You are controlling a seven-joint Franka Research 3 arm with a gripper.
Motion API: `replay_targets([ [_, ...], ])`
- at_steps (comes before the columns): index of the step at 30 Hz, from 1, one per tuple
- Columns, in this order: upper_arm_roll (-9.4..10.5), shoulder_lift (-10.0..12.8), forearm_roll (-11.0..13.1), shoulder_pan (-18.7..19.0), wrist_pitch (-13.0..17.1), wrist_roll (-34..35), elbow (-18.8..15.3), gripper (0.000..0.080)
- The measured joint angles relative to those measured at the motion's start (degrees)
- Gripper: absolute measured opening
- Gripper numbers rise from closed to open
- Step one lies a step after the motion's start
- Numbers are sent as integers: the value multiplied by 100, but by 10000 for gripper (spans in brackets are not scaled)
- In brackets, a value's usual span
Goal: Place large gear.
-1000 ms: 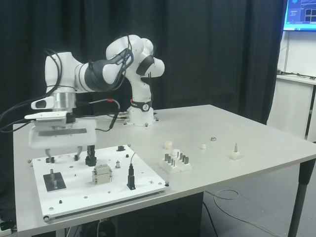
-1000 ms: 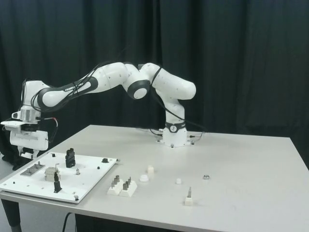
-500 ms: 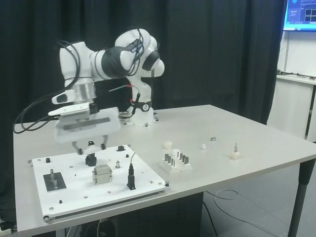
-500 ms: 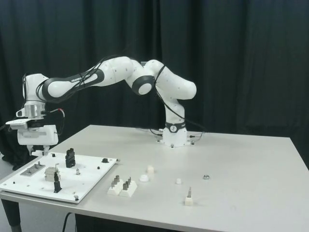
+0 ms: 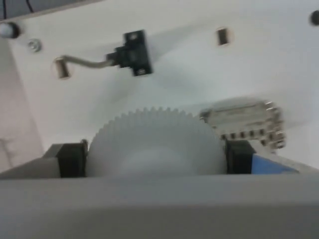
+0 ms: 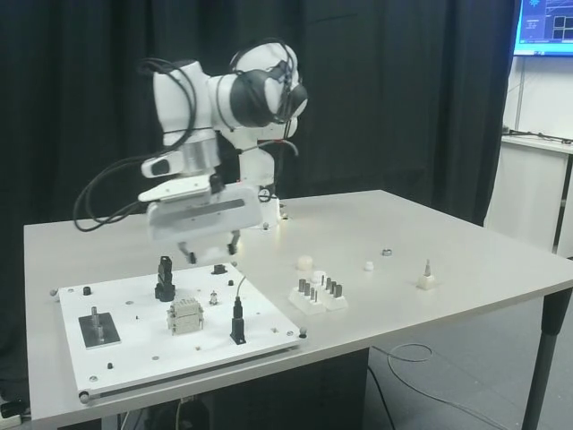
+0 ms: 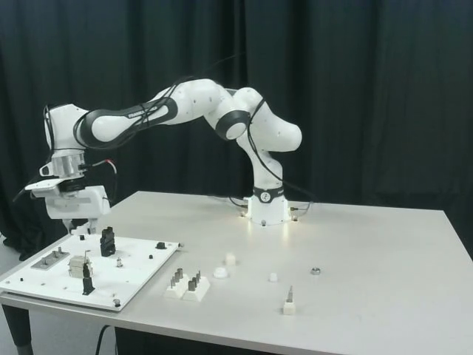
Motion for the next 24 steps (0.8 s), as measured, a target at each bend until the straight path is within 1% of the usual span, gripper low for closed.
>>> replay_targets([
  [3,-98,-10,-60,195,-63,144,-88,597],
  [6,-149,-11,-150,363,-123,289,-161,597],
  [13,-146,-12,-403,665,-325,675,-270,597],
  [21,-131,-13,-630,1001,-543,1059,-387,597],
  [24,-122,-14,-715,1126,-582,1176,-446,597],
])
